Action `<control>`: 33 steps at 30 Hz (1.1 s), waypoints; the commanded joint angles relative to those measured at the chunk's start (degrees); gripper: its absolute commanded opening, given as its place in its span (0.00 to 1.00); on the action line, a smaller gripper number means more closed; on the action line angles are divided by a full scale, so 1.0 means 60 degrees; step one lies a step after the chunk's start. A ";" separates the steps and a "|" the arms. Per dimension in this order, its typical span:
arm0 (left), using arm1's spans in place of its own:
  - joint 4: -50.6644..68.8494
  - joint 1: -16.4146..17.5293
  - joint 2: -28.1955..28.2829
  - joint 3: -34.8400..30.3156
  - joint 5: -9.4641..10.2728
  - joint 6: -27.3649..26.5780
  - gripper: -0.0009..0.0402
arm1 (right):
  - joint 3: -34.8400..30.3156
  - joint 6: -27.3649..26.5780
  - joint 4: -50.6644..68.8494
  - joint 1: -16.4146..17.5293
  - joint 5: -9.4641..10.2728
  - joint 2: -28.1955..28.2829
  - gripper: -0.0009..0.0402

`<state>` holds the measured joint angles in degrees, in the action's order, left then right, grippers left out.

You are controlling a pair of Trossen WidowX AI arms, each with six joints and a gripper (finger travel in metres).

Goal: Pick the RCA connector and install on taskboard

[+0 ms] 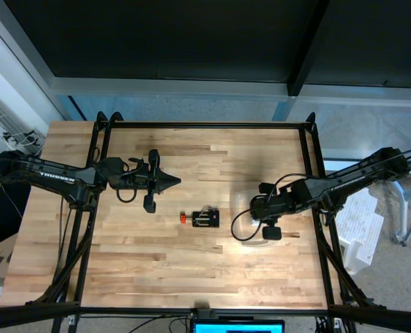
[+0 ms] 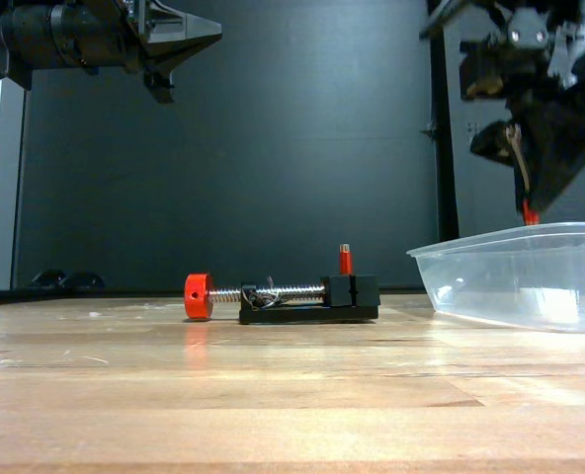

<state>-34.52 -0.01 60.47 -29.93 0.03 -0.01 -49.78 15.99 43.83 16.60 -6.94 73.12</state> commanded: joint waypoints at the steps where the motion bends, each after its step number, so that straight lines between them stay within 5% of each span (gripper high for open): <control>1: 0.0000 0.0000 0.0004 -0.0004 0.0000 0.0004 0.02 | -0.0262 0.0007 0.0262 -0.0004 -0.0015 -0.0084 0.04; 13: 0.0000 0.0000 0.0004 -0.0004 0.0000 0.0004 0.02 | -0.0769 -0.0015 0.0404 -0.0120 -0.0095 0.0004 0.04; 33: 0.0000 0.0000 0.0004 -0.0004 0.0000 0.0004 0.02 | -0.2637 -0.0623 -0.0069 -0.0692 -0.0168 0.2299 0.04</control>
